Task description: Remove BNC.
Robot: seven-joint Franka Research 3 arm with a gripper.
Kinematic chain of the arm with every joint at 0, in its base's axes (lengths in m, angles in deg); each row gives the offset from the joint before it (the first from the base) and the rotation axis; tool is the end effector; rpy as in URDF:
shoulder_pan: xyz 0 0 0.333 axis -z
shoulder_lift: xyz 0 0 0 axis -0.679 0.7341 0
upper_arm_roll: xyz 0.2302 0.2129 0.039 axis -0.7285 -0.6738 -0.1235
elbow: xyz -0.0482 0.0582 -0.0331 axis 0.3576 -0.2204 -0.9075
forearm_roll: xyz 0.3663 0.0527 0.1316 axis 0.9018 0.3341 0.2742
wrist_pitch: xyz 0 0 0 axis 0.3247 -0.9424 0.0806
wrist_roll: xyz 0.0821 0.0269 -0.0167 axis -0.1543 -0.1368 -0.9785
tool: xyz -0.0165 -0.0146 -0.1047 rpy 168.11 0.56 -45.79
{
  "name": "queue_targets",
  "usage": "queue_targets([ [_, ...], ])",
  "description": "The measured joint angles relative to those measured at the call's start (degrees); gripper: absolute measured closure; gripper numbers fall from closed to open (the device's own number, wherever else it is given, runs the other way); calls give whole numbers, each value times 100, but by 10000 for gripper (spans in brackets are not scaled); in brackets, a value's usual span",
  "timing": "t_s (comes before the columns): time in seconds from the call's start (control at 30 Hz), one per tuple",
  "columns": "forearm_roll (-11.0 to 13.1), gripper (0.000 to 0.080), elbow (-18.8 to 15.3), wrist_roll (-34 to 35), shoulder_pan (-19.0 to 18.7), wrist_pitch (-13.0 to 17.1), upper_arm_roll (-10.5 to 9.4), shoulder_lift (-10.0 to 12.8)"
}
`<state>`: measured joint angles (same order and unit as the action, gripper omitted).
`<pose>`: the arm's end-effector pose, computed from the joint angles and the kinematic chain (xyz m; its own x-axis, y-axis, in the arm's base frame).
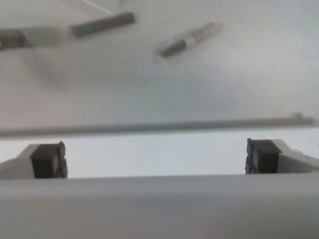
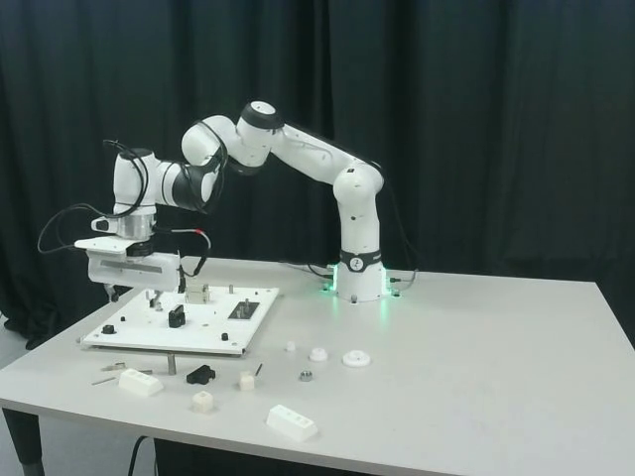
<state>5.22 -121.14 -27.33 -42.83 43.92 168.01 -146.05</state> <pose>0.5284 -0.4019 0.3014 0.7821 -0.6144 0.1036 -0.6212 -0.7819 0.0524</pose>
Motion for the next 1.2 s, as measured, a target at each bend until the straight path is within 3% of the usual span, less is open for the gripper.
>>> queue_targets([
  [0.4,2,3,60,24,234,-84,16,23],
  [0.83,12,3,78,325,735,-327,31,23],
  [1.2,207,3,-63,788,1224,-536,15,23],
])
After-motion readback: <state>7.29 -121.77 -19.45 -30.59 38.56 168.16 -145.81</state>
